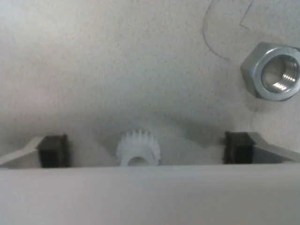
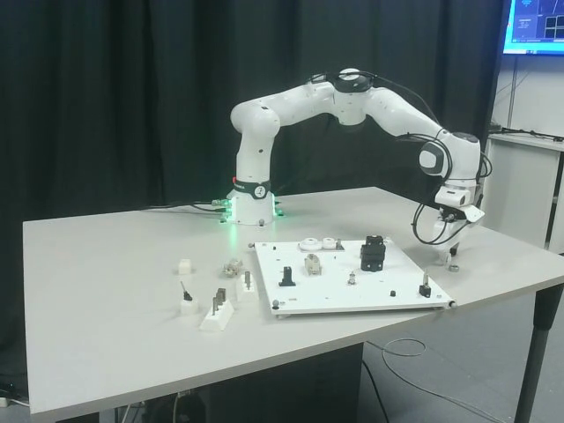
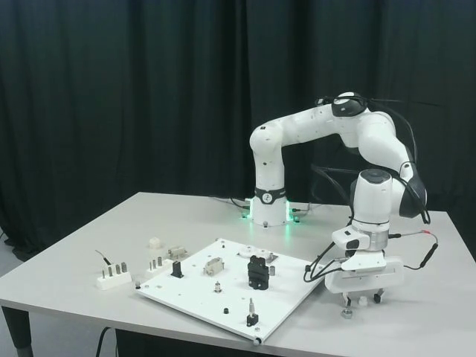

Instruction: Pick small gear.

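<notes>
Low in the middle of the wrist frame, you find the small gear (image 1: 138, 147), white and toothed, lying flat on the grey worktop (image 1: 117, 70) with its bore facing up. It sits between the two black fingertips (image 1: 54, 150) of the claw (image 1: 143, 151), which stand well apart, one at each side of the frame, neither touching the gear. The gear lies a shade nearer the fingertip at the frame's left, so by my reading you should expect that pad to meet the teeth first when the claw closes. Being round, the gear has no long axis to line up with. Up at the right of the same frame a metal nut (image 1: 274, 71) rests clear of both pads. From the second room view the claw (image 3: 362, 300) hangs low over the worktop, beside the white board (image 3: 223, 297).
</notes>
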